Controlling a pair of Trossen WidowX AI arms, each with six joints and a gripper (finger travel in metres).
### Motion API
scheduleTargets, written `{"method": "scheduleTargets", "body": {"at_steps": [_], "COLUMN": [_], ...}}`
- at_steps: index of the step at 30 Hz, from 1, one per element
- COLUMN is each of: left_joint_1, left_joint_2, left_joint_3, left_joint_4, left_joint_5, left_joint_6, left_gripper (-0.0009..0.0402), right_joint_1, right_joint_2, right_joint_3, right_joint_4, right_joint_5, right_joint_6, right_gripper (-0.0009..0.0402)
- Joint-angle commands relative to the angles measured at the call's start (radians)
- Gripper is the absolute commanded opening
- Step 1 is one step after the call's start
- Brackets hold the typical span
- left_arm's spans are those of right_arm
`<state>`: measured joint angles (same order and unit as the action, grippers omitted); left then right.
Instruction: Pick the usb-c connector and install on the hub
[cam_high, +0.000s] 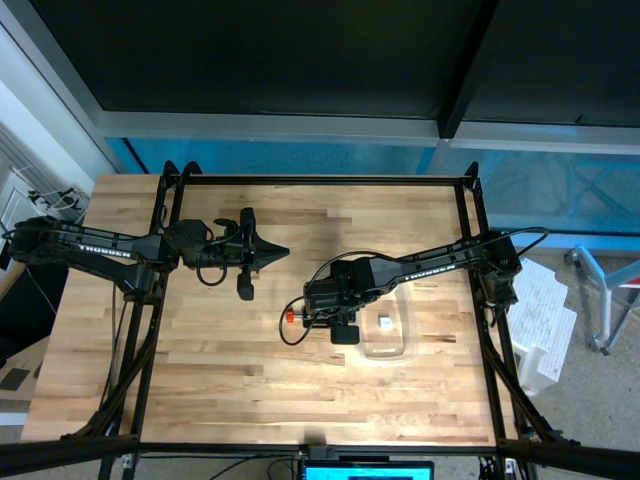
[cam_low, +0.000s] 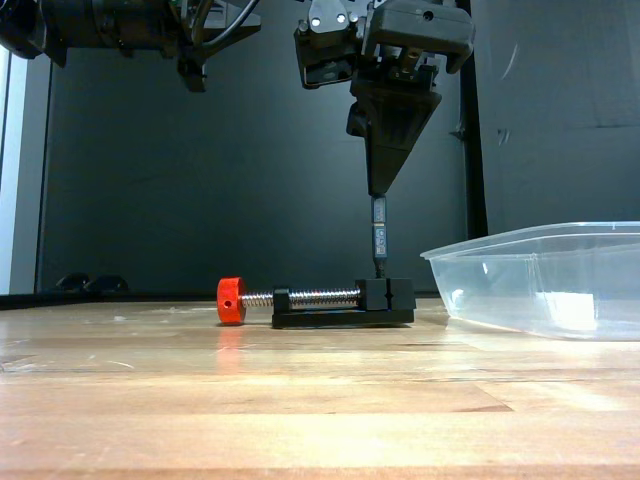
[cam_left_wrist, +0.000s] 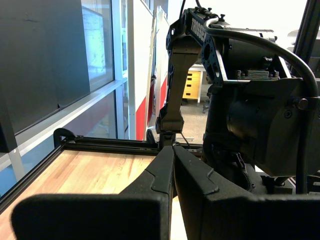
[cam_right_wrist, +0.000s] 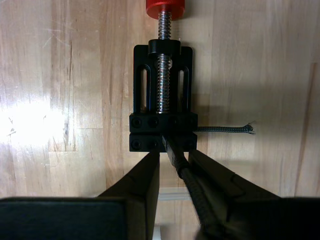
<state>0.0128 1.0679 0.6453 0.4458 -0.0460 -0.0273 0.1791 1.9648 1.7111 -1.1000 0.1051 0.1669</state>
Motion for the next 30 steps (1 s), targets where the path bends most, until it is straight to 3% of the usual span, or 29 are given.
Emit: {"method": "scheduleTargets", "body": {"at_steps": [1, 6, 19, 30], "left_joint_1": [0.000, 0.000, 0.000, 0.000], "left_joint_2": [0.000, 0.000, 0.000, 0.000], "left_joint_3": [0.000, 0.000, 0.000, 0.000], "left_joint_4": [0.000, 0.000, 0.000, 0.000], "left_joint_5": [0.000, 0.000, 0.000, 0.000], "left_joint_6": [0.000, 0.000, 0.000, 0.000], "left_gripper": [0.0000, 0.0000, 0.0000, 0.0000], "right_joint_1": [0.000, 0.000, 0.000, 0.000], "right_joint_2": [0.000, 0.000, 0.006, 0.006], "right_joint_3": [0.000, 0.000, -0.003, -0.074], "right_joint_4": [0.000, 0.001, 0.002, 0.064], "right_joint_5": [0.001, 0.000, 0.001, 0.003], "right_joint_6": [0.000, 0.000, 0.000, -0.001], "right_gripper": [0.0040, -0.0003, 0.0000, 0.0000]}}
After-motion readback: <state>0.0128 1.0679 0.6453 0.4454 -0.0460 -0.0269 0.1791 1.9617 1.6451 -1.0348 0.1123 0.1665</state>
